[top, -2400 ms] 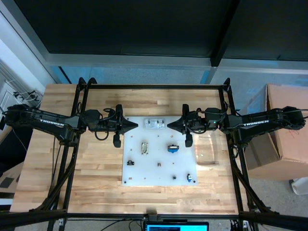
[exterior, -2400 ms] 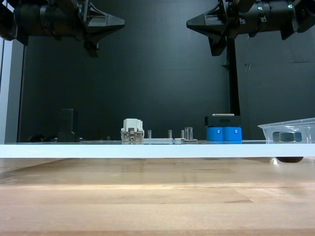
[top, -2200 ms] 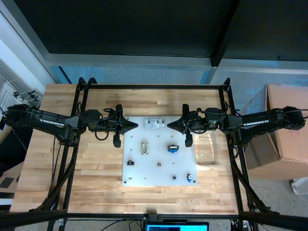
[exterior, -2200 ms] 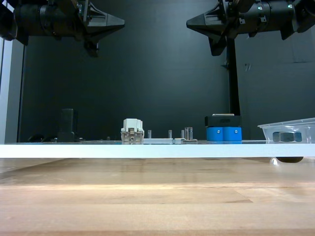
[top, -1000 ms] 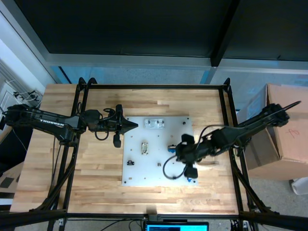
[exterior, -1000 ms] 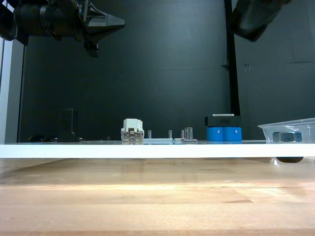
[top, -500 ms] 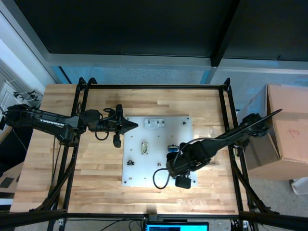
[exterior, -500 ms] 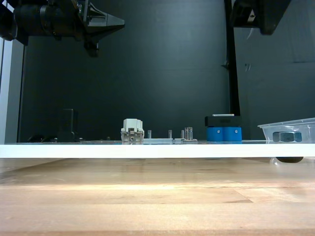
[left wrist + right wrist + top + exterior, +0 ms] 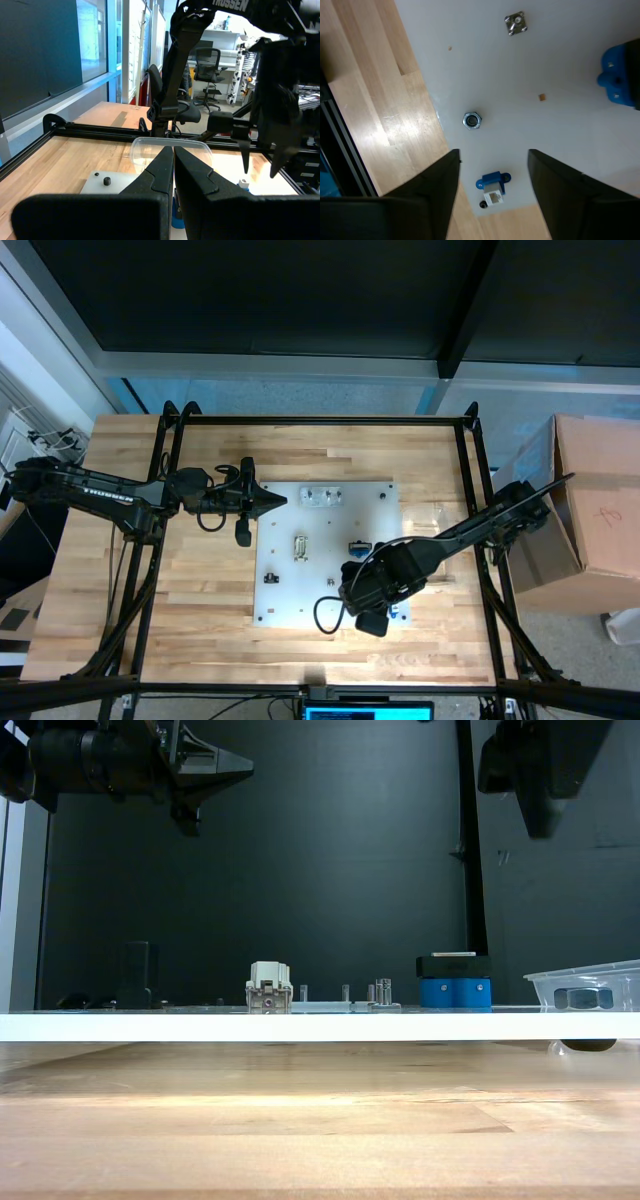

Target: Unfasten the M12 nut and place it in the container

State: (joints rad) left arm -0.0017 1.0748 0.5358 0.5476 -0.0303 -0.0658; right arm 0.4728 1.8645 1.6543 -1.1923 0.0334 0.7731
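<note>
- Two arms reach in over the wooden bench and the white board that lies on it
- far left, the left gripper hangs high over the board's far left corner, pointing level toward the middle; its fingers are pressed together, tip to tip, with nothing between them
- on the board, a pale grey connector stands left of centre; a blue block with a black top stands further right
- next comes the right gripper, hanging over the board's near right part and tilted downward; from the bench's near edge it shows well above the board's surface; its fingers are spread wide and hold nothing
- the M12 nut sits on its stud near the board's near right edge, with a dark core showing in its hole; it lies ahead of the spread fingers and apart from them; a small blue connector stands near it, closer to the board's corner; from above, the right gripper hides the nut
- seen level along the bench, the nut shows at board height in front of the clear container; the container stands on the bench just beside the board's right edge, and the right arm crosses above it
- far right, a cardboard box stands beyond the bench's edge
</note>
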